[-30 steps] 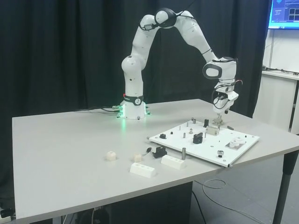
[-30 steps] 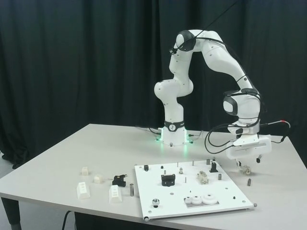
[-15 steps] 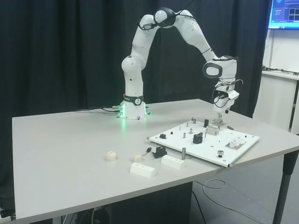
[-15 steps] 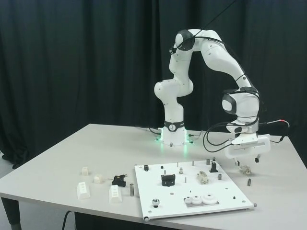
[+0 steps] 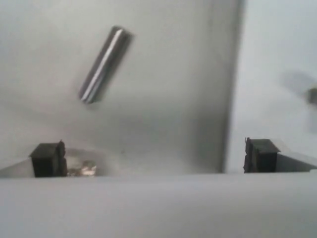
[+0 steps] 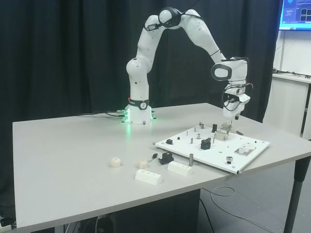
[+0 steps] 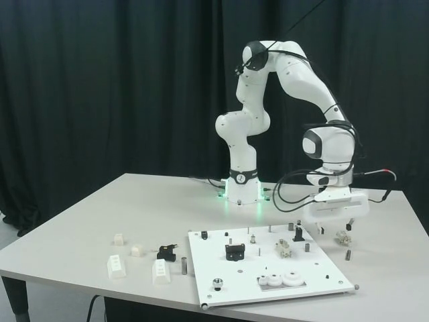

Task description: Remove square peg 3.

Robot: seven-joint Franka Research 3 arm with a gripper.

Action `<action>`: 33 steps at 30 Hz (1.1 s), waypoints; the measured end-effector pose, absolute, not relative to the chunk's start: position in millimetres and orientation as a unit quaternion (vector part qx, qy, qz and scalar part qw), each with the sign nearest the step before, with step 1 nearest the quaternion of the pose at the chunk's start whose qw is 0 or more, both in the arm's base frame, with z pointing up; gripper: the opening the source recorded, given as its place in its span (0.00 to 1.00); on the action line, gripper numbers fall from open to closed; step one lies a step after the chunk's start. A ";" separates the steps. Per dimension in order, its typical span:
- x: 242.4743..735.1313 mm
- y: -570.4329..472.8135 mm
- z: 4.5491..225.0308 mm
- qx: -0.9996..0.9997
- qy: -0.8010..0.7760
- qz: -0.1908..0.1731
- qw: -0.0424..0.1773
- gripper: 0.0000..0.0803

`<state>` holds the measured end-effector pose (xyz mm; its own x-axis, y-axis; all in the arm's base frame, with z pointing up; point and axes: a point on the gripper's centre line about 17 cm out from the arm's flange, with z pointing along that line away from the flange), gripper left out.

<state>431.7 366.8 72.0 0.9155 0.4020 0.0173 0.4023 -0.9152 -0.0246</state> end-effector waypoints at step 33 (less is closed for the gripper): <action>472.9 298.6 50.3 -0.979 -0.202 0.003 -0.003 1.00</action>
